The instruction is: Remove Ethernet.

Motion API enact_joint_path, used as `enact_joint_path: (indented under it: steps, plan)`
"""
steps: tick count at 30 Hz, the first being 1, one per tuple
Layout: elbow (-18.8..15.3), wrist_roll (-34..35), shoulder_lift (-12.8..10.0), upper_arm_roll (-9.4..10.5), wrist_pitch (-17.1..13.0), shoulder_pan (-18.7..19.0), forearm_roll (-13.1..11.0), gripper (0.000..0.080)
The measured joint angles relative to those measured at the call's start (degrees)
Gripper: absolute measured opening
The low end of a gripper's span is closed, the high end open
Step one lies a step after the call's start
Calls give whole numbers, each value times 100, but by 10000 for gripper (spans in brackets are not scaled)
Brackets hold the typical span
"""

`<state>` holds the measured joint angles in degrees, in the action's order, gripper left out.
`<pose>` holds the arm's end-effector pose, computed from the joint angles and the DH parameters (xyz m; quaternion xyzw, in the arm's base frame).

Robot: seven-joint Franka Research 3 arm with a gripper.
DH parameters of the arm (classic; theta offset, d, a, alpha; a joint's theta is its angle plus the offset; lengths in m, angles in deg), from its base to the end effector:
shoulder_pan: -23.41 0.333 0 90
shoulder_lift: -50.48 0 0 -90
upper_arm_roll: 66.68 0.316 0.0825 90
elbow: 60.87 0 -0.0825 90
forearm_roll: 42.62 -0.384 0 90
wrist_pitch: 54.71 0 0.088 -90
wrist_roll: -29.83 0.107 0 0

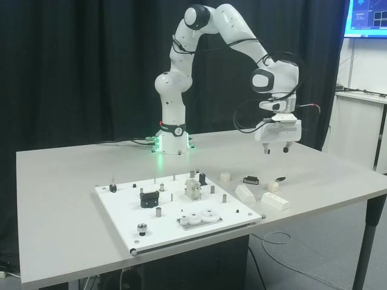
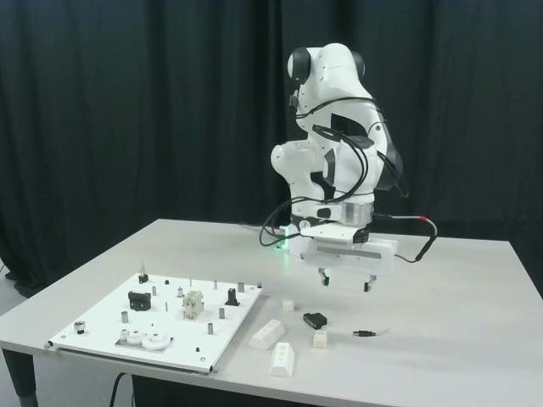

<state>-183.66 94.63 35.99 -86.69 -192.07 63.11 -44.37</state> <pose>0.5347 0.1942 0.2938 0.9208 -0.3886 0.0282 0.0181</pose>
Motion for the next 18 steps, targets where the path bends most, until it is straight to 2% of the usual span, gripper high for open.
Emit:
enact_joint_path:
  steps: [10,18]
  plan:
    - [52,18,57,-103,117,-162,238,800]
    - [54,17,240,-159,479,-440,606,800]
